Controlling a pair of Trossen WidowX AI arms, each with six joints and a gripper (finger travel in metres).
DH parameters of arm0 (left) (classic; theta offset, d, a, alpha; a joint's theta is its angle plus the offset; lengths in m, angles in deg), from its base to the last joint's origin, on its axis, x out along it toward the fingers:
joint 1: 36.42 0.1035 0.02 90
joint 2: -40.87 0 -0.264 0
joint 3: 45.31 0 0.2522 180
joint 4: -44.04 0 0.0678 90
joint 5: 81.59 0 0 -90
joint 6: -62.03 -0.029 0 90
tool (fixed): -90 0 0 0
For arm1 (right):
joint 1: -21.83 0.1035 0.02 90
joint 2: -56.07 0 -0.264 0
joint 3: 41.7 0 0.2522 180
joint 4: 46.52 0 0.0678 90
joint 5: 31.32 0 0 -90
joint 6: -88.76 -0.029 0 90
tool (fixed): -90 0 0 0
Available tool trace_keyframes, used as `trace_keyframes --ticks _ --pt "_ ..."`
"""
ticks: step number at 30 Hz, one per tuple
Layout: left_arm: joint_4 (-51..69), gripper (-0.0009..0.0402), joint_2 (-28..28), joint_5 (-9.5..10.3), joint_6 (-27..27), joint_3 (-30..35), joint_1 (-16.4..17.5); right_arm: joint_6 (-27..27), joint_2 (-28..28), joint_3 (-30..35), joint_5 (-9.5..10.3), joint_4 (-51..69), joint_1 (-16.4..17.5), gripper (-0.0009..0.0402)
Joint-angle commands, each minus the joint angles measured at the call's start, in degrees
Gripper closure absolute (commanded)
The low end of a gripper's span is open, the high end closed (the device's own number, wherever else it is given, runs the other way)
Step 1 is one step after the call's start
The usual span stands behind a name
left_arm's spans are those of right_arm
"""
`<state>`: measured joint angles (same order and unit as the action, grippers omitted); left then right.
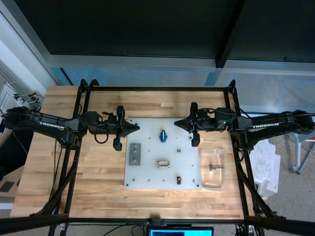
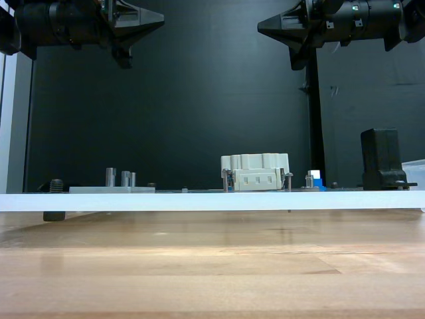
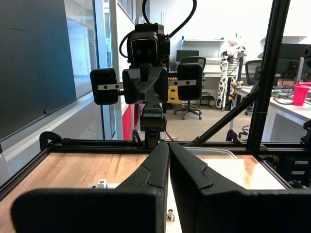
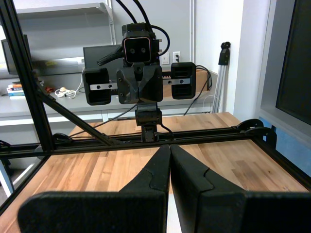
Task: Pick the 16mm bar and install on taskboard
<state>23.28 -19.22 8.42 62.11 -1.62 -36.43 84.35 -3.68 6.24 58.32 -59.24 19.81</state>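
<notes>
Even, bright light, soft shadows; low view's near table (image 2: 212, 286) blurred.

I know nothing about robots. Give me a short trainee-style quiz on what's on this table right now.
1. True or false: the left gripper and the right gripper are both shut, raised above the far part of the taskboard.
2. Where does the 16mm bar lie? A) in the clear tray B) on the taskboard C) in a gripper
3. Fill in: the knob on the taskboard is ____.
Key: 1 true; 2 A; 3 blue.
</notes>
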Motion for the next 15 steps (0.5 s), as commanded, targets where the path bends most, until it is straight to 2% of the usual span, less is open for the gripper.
trace_keyframes --ticks 1,15 --pt "0.00 0.0393 0.00 0.00 -0.02 0.02 0.02 0.37 -0.02 0.02 1.42 -0.85 0.17 0.0393" --pt "0.00 0.0393 0.00 0.00 -0.02 0.02 0.00 -0.72 0.02 0.02 1.36 -0.42 0.17 0.0393"
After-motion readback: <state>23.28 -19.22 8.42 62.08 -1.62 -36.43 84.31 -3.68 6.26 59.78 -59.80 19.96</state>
